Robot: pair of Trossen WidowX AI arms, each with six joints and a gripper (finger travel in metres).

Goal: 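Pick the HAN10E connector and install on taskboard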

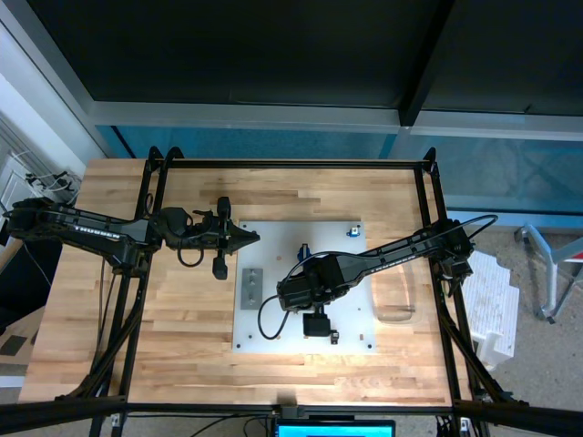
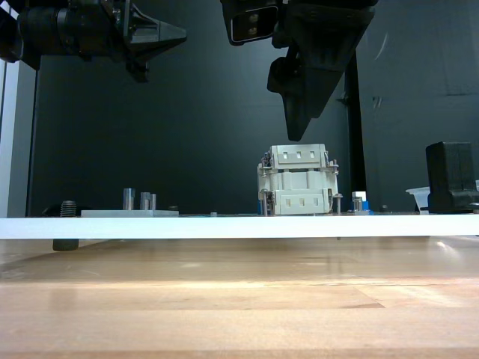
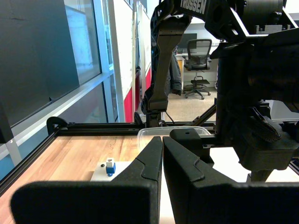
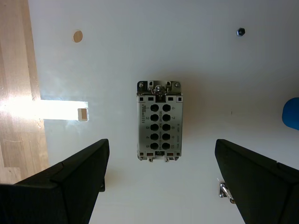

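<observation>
The HAN10E connector (image 4: 158, 121) stands on the white taskboard (image 4: 210, 70), pale grey with two rows of dark pin holes facing up. In the low view the connector (image 2: 297, 179) looks like two stacked halves sitting on the taskboard (image 2: 224, 226). My right gripper (image 4: 161, 149) hangs straight above it, open, with its fingers wide on either side and nothing between them. From the low view the right gripper (image 2: 296, 127) is clear of the connector's top. In the high view the right gripper (image 1: 306, 289) hides the connector. My left gripper (image 1: 244, 237) is shut and parked over the taskboard's (image 1: 273, 337) far-left corner.
A grey metal block (image 1: 250, 287) sits on the board's left side, and a black block (image 1: 317, 325) near its front. A blue knob (image 1: 304, 250) and a small blue-white fitting (image 1: 352, 231) stand farther back. A clear plastic tray (image 1: 397, 293) lies right of the board.
</observation>
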